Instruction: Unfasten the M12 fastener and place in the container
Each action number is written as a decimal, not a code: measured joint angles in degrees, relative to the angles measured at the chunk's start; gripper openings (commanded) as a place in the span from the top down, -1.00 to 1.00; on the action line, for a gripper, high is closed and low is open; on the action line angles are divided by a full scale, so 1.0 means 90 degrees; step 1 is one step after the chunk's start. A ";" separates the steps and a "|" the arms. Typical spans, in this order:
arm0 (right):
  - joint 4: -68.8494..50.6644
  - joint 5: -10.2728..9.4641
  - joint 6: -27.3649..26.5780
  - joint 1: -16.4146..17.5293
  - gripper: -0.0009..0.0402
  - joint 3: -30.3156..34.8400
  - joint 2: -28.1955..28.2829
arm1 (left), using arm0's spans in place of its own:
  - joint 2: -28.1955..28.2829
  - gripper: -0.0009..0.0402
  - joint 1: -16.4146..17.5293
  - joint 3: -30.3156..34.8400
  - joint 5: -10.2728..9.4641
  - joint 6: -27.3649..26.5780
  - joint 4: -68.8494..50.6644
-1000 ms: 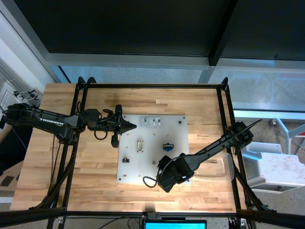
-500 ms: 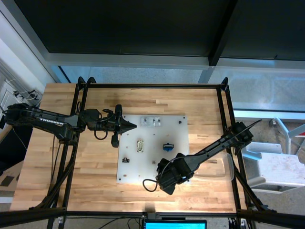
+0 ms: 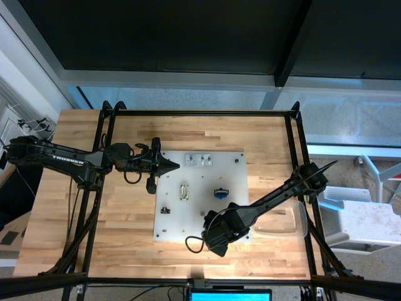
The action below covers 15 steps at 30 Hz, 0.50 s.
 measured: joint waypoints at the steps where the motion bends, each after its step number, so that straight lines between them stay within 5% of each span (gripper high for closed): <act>1: 0.0005 -0.0029 -0.0024 0.0000 -0.30 0.0000 0.0027 | 0.0000 0.96 0.0000 -0.0002 0.0000 0.0002 0.0000; 8: 0.0056 -0.0032 -0.0044 -0.0017 -0.28 -0.0019 0.0163 | -0.0002 0.96 0.0000 0.0000 0.0000 0.0000 0.0005; 15: 0.0056 -0.0034 -0.0046 -0.0036 -0.05 -0.0036 0.0168 | -0.0002 0.96 0.0000 -0.0002 0.0000 0.0002 0.0005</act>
